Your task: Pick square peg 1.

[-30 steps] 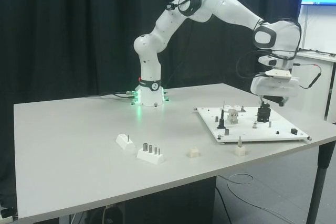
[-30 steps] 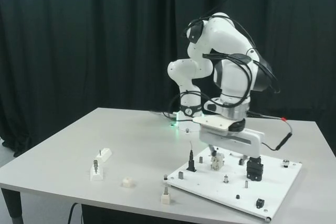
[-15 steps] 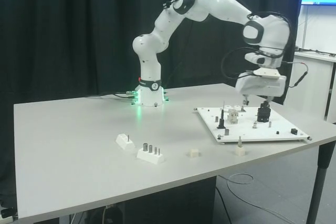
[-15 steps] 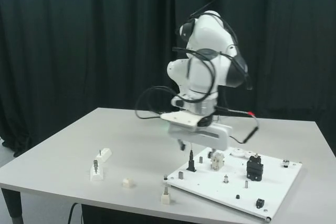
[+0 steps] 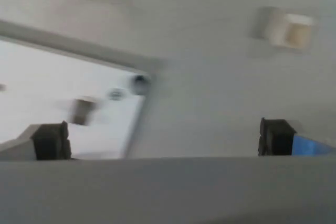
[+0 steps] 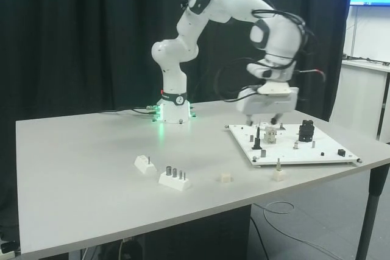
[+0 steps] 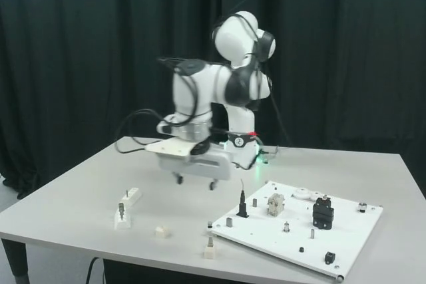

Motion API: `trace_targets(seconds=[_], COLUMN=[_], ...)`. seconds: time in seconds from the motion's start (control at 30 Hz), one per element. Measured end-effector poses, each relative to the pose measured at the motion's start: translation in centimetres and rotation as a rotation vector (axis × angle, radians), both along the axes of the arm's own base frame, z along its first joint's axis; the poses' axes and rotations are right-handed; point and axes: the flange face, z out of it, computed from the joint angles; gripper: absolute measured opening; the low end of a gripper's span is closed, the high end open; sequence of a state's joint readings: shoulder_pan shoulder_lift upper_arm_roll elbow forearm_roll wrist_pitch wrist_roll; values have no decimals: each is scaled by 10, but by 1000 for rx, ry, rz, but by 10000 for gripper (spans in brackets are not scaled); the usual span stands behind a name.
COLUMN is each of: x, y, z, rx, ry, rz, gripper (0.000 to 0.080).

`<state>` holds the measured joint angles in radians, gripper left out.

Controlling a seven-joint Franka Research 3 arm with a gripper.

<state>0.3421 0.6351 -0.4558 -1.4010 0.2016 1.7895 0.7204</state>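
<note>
The pincer (image 7: 194, 179) hung released and empty above the counter (image 6: 79, 150), near the board (image 6: 292, 150) corner. The pegs (image 6: 175, 173) stood in a white holder, well apart. A fast approach could knock the holder.

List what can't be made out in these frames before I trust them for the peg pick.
- Square peg 1: the pegs in the white holders are too small in both room views to identify.
- Gripper: smeared by motion in the second room view.
- Wrist view: blurred; the white board runs off the edge, so its parts are unreadable.
</note>
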Motion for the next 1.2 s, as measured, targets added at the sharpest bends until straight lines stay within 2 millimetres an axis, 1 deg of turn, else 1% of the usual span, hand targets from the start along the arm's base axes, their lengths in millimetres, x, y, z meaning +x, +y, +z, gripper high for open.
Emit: trace_targets(seconds=[0.2, 0.43, 0.67, 0.9, 1.03, 1.2], x=[-9, -25, -45, -69, -81, -97], y=[-60, -127, -187, -235, -257, -278], z=[-10, -26, -43, -52, -56, -64], rx=[19, 45, 66, 84, 89, 98], ry=[33, 57, 57, 38, 21, -8], rz=[38, 86, 123, 154, 163, 180], gripper=[800, 800, 800, 800, 800, 800])
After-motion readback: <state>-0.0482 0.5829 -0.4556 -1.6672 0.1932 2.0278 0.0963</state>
